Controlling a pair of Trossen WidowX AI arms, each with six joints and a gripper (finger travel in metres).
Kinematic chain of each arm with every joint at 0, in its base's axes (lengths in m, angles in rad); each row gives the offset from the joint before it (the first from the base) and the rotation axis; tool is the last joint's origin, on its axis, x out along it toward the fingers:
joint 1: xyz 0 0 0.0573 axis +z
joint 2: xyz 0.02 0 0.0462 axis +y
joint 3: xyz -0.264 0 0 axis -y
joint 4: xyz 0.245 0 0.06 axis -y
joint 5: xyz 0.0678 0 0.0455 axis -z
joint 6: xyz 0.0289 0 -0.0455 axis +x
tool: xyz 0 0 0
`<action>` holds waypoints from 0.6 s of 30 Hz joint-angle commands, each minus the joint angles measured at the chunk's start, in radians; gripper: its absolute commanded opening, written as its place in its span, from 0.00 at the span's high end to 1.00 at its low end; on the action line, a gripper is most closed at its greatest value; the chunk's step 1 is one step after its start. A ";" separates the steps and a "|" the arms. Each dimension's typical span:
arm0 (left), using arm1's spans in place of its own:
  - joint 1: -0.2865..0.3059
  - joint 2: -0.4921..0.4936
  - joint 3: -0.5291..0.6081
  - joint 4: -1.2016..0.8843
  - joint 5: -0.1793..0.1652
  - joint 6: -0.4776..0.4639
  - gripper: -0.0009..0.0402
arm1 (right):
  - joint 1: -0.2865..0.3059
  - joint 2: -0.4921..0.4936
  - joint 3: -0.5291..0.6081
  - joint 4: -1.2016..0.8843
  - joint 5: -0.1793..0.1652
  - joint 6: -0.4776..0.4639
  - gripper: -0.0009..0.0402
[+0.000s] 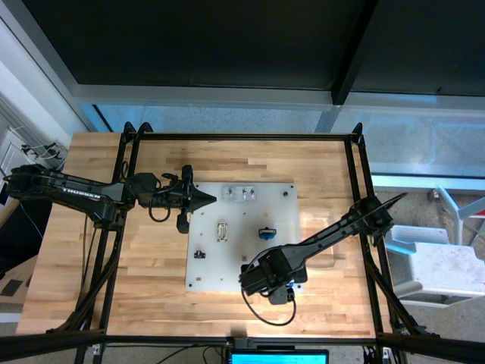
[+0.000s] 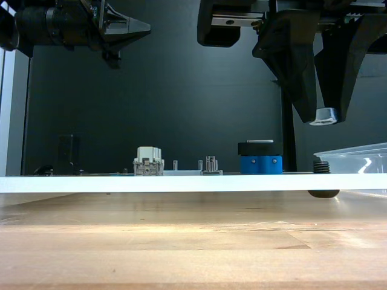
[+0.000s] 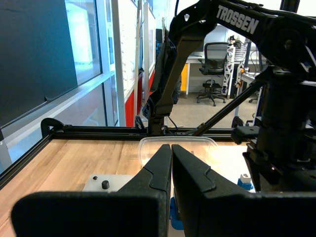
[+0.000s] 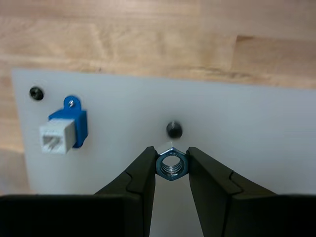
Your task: Pick the M12 fastener and fasten on the M12 threads
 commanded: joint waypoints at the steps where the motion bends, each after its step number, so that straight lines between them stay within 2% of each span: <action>1: 0.000 0.000 0.000 0.000 0.000 0.000 0.98 | 0.001 0.015 0.002 0.008 0.002 -0.001 0.92; 18: 0.000 0.000 0.000 0.000 0.000 0.000 0.98 | -0.003 0.015 -0.058 0.085 0.002 -0.001 0.92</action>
